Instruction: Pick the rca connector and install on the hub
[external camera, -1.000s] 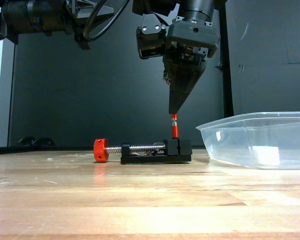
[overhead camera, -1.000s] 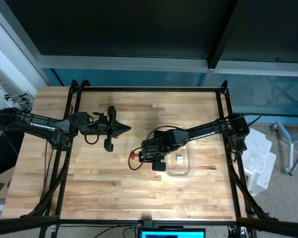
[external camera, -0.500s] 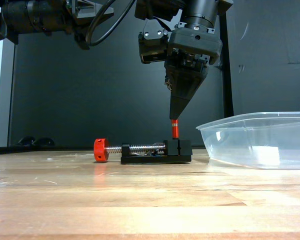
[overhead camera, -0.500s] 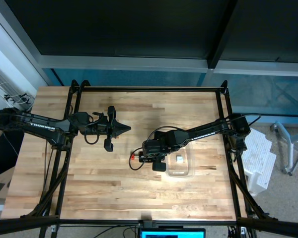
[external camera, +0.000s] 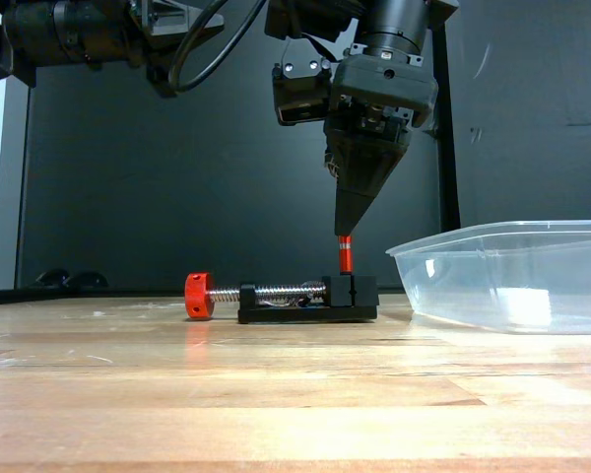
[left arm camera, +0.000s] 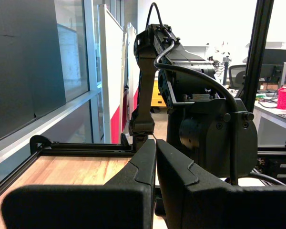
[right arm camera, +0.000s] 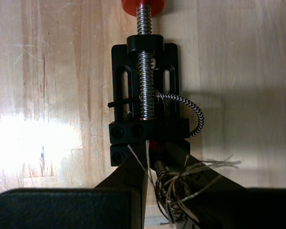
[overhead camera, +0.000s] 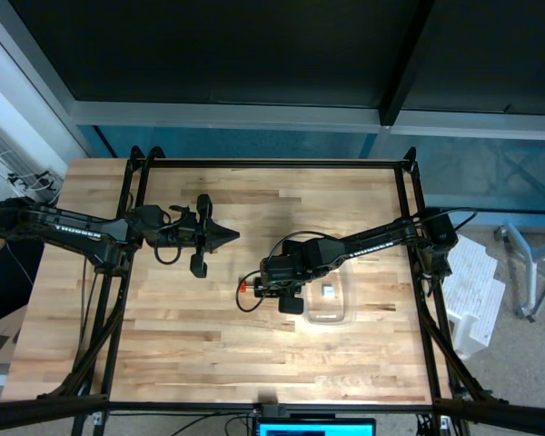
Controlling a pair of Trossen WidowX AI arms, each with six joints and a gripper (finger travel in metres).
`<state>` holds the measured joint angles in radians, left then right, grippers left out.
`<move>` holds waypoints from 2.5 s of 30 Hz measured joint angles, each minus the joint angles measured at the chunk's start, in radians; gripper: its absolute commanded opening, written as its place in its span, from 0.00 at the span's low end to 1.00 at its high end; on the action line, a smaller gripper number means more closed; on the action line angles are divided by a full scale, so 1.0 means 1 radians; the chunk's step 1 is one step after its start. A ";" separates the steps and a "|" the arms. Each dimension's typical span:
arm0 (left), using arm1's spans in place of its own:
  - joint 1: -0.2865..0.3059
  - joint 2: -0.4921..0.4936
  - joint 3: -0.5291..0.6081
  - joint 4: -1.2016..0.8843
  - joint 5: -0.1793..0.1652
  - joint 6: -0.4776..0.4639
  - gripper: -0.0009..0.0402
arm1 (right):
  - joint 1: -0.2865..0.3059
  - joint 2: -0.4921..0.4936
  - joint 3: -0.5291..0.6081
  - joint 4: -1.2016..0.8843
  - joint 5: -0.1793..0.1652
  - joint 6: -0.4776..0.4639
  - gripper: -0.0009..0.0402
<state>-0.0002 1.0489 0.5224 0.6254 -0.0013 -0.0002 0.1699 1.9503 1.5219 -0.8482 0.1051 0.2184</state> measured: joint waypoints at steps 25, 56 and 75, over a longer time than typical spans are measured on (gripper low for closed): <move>0.000 0.000 0.000 0.000 0.000 0.000 0.02 | 0.013 -0.151 -0.043 -0.031 0.011 0.026 0.48; 0.000 0.000 0.000 0.000 0.000 0.000 0.02 | 0.020 -0.352 -0.241 0.054 0.017 0.016 0.31; 0.000 0.000 0.000 0.000 0.000 0.000 0.02 | -0.050 -0.708 -0.482 0.536 0.058 -0.147 0.02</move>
<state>-0.0002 1.0489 0.5228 0.6250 -0.0013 -0.0002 0.1200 1.2427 1.0401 -0.3126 0.1631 0.0711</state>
